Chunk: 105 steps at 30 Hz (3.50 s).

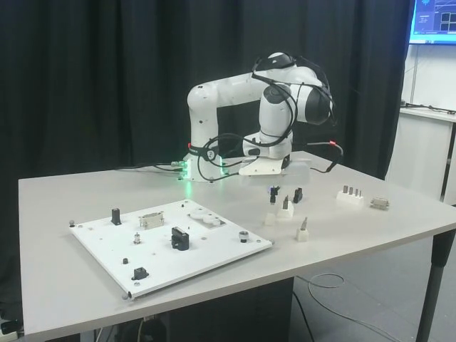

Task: Insert USB.

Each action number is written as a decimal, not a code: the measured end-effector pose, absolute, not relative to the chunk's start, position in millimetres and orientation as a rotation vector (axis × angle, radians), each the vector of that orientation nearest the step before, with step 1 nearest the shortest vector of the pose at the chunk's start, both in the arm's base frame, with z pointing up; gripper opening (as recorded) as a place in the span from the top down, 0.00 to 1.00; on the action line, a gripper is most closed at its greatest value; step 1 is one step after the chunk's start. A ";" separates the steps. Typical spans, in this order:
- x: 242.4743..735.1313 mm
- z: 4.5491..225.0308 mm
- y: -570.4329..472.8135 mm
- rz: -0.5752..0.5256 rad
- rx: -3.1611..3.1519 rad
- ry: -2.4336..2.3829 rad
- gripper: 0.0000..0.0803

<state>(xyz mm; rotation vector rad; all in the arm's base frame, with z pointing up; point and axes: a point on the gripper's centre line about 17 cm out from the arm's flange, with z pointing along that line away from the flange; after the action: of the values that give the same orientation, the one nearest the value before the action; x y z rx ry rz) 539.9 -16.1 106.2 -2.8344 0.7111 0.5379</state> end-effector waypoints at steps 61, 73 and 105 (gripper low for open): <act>505.1 178.6 -273.9 0.293 -3.223 0.429 0.97; 471.5 184.0 -351.8 0.283 -3.260 0.345 0.97; 411.4 167.0 -454.0 0.136 -3.188 -0.283 0.97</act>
<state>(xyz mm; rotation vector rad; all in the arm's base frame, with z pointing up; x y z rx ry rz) 411.4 -454.0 167.0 -3.1881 -0.2829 0.1361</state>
